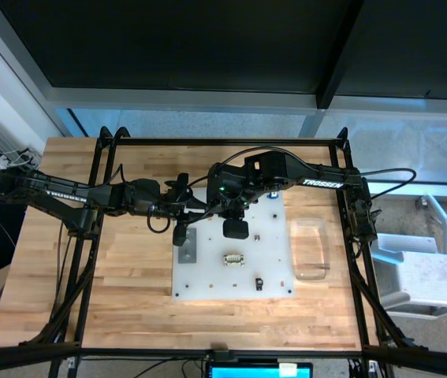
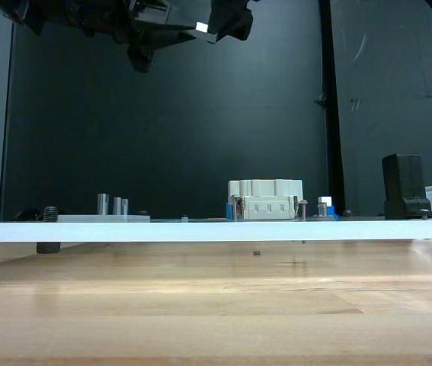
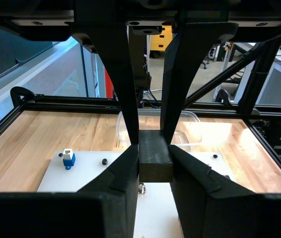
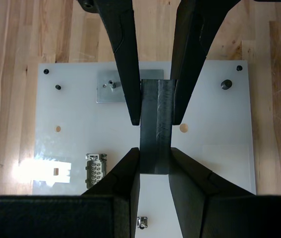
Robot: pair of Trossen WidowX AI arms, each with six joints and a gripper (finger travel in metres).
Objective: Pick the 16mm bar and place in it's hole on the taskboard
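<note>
Aloft, bar (image 4: 155, 148): left hand (image 3: 150, 142), right hand (image 4: 155, 121)

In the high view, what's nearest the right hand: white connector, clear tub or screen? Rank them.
The right hand and left hand both grip the 16mm bar above the board.
1. White connector, on the board.
2. Clear tub, right of the board.
3. Screen, table's near edge.

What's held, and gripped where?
The bar, above the board, by both: right gripper jaws clamp its sides midway; left gripper jaws clamp it, seen endwise.
</note>
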